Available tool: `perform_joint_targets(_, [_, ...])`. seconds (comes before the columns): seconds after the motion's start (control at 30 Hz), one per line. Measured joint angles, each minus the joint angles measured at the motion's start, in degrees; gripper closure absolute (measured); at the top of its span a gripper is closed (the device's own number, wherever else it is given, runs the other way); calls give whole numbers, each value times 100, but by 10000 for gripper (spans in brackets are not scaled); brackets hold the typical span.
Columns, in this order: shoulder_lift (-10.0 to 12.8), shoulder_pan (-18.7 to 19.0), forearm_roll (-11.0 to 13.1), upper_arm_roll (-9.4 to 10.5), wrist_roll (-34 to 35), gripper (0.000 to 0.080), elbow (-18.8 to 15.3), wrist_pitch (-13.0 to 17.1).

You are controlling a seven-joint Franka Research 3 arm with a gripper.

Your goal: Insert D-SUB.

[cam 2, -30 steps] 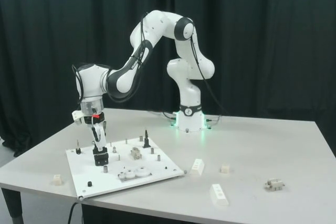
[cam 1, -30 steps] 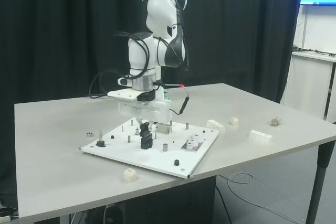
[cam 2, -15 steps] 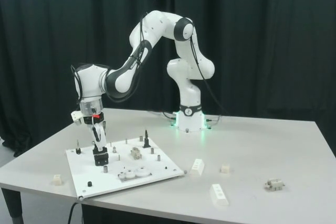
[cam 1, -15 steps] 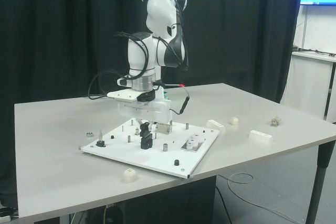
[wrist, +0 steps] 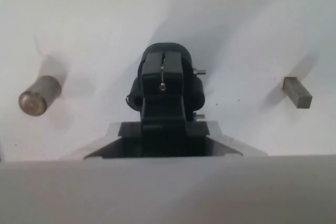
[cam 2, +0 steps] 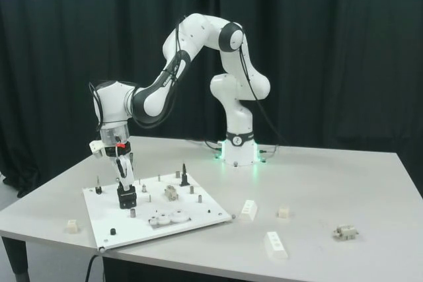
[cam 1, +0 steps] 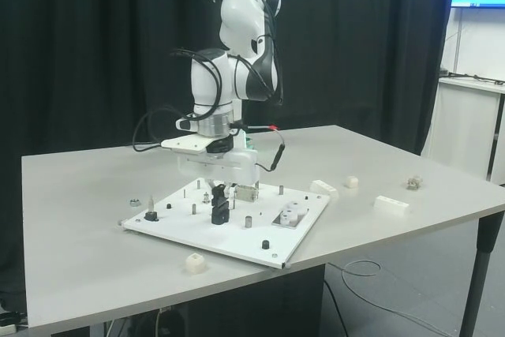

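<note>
A black D-SUB connector stands upright on the white board, near the board's middle. My gripper comes straight down on it from above, shut on its top. In the wrist view the black fingers press together over the connector, and its base is hidden under them. A grey metal socket sits on the board a short way from the connector.
A metal peg and a small square post stand on either side of the connector. Other pegs and two white rollers are on the board. White blocks and a small metal part lie on the grey table.
Hardly anything: the wrist has shifted very slightly, and the connector stays at the same spot on the board in my grip.
</note>
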Motion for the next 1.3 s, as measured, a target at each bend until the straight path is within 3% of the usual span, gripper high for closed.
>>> perform_joint_targets(1.3, [26, -29, 241, -47, 26, 649, 17, 14])
